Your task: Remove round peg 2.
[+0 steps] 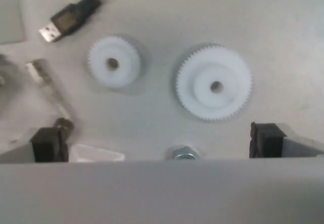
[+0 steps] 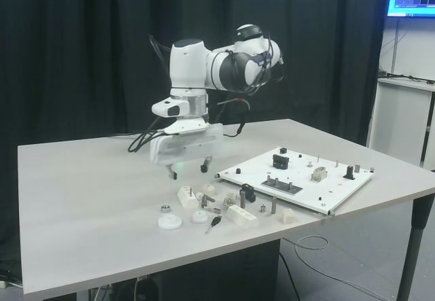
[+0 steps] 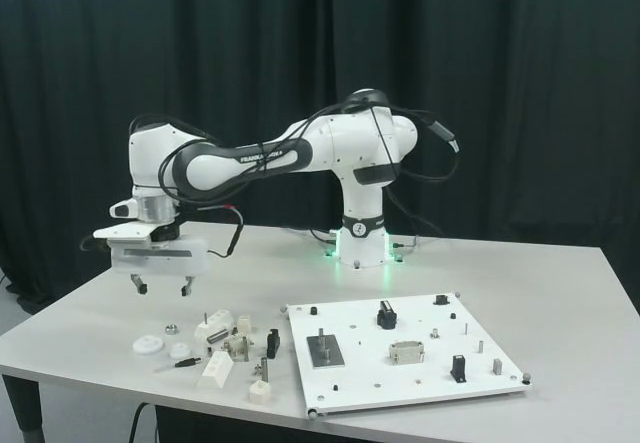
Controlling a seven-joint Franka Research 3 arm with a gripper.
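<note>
Round peg 2 cannot be told apart; no writing reads; fingers (image 1: 157, 140) spread wide, empty, above white gears (image 1: 214, 82)

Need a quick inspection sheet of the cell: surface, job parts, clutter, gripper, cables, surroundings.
Surface: grey table, white assembly board lying flat on it.
Job's things: upright pegs stand on the board; which is round peg 2 cannot be told.
Clutter: large gear, small gear, nut, USB plug lie loose beside the board.
Gripper: gripper open, above the loose parts, holding nothing.
Cables: black cable along the arm.
Surroundings: black curtain behind.
</note>
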